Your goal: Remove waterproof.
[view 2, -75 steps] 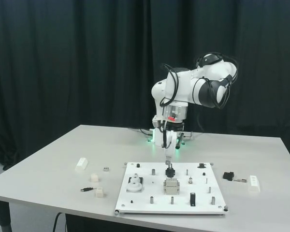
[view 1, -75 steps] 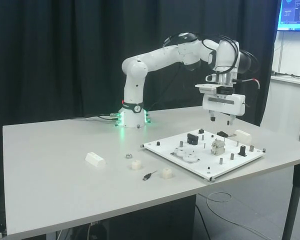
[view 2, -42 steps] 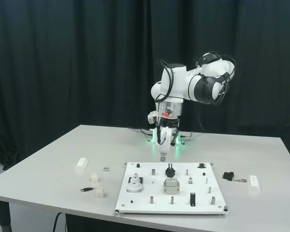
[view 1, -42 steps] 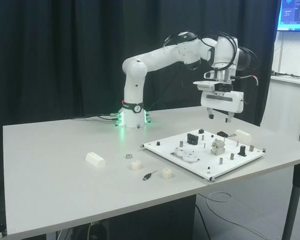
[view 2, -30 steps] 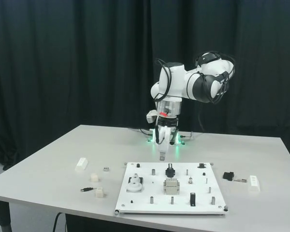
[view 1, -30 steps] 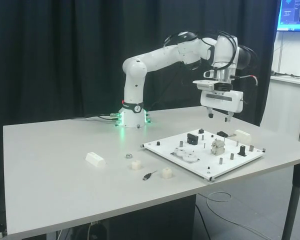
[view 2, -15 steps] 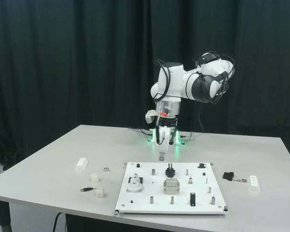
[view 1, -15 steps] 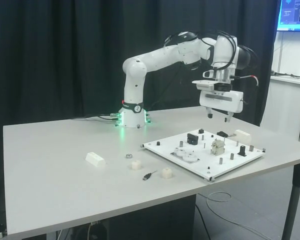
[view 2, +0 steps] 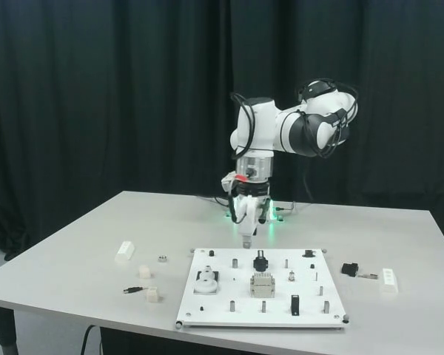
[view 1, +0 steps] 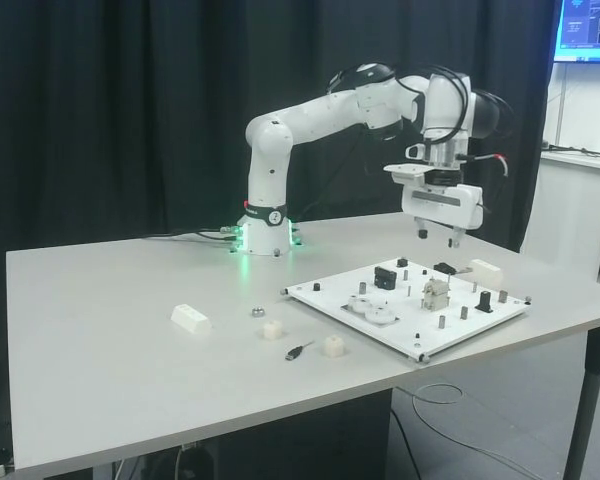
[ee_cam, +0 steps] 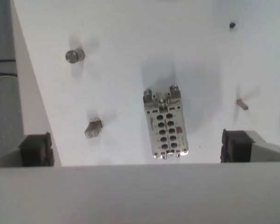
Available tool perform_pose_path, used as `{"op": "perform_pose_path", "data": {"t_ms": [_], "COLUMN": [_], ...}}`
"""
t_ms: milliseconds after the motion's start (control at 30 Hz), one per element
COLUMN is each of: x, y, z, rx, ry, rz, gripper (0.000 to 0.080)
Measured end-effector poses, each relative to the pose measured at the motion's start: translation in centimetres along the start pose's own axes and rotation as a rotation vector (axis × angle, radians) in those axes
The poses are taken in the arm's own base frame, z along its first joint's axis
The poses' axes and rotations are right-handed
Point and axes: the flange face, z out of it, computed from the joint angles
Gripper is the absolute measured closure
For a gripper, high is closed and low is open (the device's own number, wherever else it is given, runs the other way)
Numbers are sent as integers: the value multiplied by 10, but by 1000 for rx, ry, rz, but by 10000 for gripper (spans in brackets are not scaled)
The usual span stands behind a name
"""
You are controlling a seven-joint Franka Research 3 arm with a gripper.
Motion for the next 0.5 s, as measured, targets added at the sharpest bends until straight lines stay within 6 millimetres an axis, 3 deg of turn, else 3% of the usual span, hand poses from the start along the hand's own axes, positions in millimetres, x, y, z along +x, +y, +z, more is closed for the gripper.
{"op": "perform_pose_path", "data": {"t_ms": [500], "x": [-1], "y": [5], "z": [11], "rx": [-65], "ry": [-9], "rz": [-1], "gripper": [3]}}
